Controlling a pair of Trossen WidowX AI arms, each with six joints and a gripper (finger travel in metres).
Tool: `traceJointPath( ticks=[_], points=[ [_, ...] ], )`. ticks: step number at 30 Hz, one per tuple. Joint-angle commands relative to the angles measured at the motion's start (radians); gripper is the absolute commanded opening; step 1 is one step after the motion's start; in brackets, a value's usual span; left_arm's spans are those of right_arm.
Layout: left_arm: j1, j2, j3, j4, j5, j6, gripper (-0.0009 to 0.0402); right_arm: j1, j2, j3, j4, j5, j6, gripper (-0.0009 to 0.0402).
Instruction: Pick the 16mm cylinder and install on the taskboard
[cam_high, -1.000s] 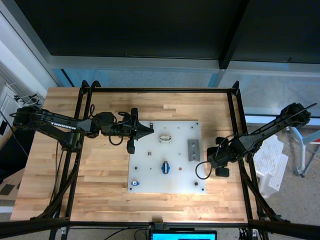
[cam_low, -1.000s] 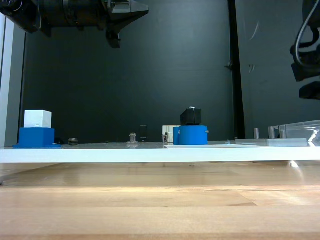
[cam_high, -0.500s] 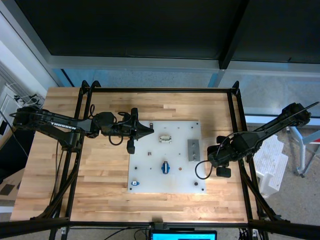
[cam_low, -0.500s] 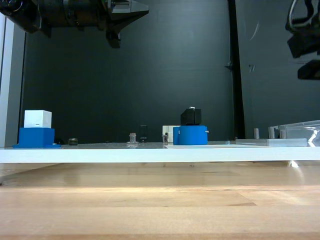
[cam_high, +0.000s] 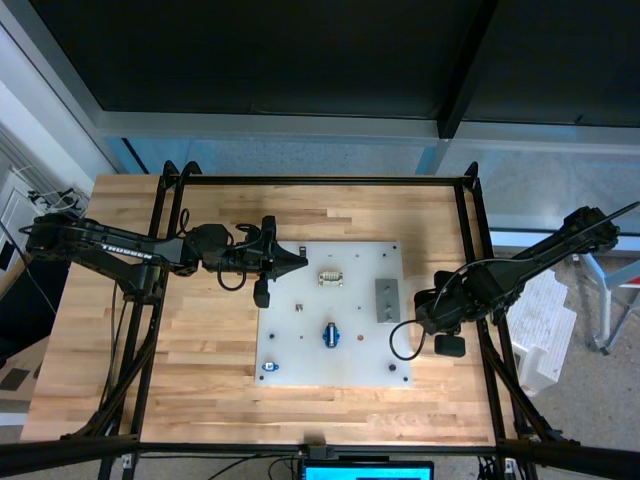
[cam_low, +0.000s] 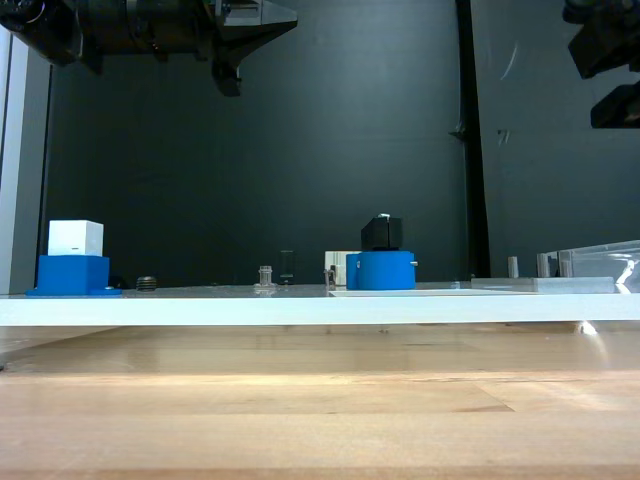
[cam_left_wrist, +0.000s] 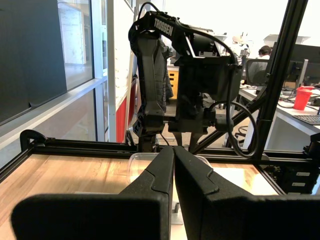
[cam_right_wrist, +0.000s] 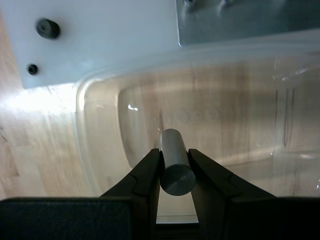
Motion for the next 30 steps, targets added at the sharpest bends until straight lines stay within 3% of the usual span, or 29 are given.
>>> traceJointPath(
  ticks=[1, 18, 30],
  points=[
    [0.0, 0.0, 0.0, 0.0, 0.0, 0.0, 0.0, 0.0, 0.027, 0.026, -0.002, 0.003, 0.0, 0.0004],
    [0.0, 0.0, 0.0, 0.0, 0.0, 0.0, 0.0, -0.011, 0.209, 0.209, 0.001, 0.014, -0.005, 0.0004],
    [0.0, 0.0, 0.0, 0.0, 0.0, 0.0, 0.0, -0.058, 0.365, 0.33, 0.006, 0.03, -0.04, 0.0004]
  ],
)
